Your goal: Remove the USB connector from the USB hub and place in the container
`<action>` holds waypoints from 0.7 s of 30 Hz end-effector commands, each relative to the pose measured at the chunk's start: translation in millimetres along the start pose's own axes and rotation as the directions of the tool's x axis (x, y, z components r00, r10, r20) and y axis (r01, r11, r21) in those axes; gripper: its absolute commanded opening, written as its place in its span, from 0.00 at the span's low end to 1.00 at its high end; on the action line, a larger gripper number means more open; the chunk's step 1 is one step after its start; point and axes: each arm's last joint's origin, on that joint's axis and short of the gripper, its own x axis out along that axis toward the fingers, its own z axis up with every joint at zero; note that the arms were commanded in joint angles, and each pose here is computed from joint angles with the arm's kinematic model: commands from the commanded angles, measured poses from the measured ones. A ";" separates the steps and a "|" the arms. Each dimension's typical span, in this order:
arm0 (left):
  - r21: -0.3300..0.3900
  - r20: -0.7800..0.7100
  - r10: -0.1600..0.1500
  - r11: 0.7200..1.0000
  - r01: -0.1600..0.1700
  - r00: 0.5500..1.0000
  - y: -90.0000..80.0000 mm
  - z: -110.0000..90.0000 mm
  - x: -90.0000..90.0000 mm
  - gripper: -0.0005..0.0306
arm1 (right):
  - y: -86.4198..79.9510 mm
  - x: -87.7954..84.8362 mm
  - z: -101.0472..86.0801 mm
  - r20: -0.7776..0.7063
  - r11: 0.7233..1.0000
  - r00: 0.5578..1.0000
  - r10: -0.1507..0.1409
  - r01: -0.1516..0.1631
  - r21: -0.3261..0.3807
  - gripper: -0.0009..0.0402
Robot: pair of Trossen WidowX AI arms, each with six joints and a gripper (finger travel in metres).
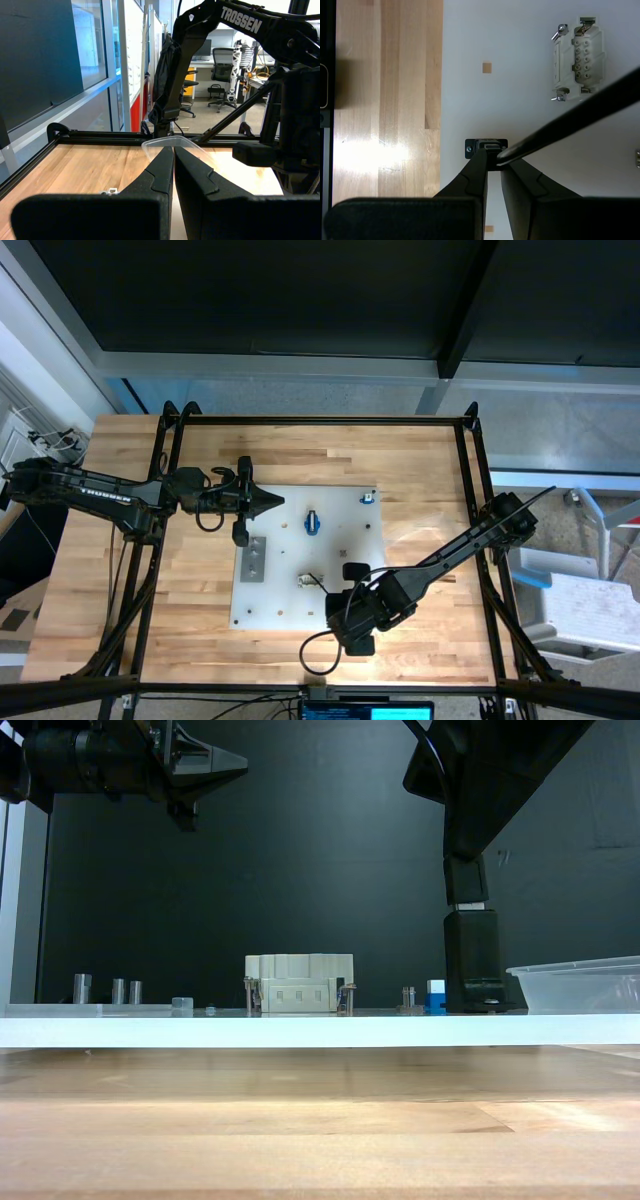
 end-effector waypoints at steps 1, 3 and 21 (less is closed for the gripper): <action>0.000 0.000 0.000 1.000 0.000 1.000 0.1 0.1 0.1 0.02 | 1.9 -0.4 -3.0 0.023 1.000 1.000 0.019 -0.020 0.016 0.02; 0.000 0.000 0.000 1.000 0.000 1.000 0.0 0.1 0.1 0.02 | 2.5 -1.0 -4.2 0.035 1.000 0.999 0.021 -0.021 0.020 0.02; 0.000 0.000 0.000 1.000 0.000 1.000 0.0 0.1 0.1 0.02 | 1.6 -9.7 -35.7 0.159 0.997 0.987 0.016 -0.028 0.074 0.02</action>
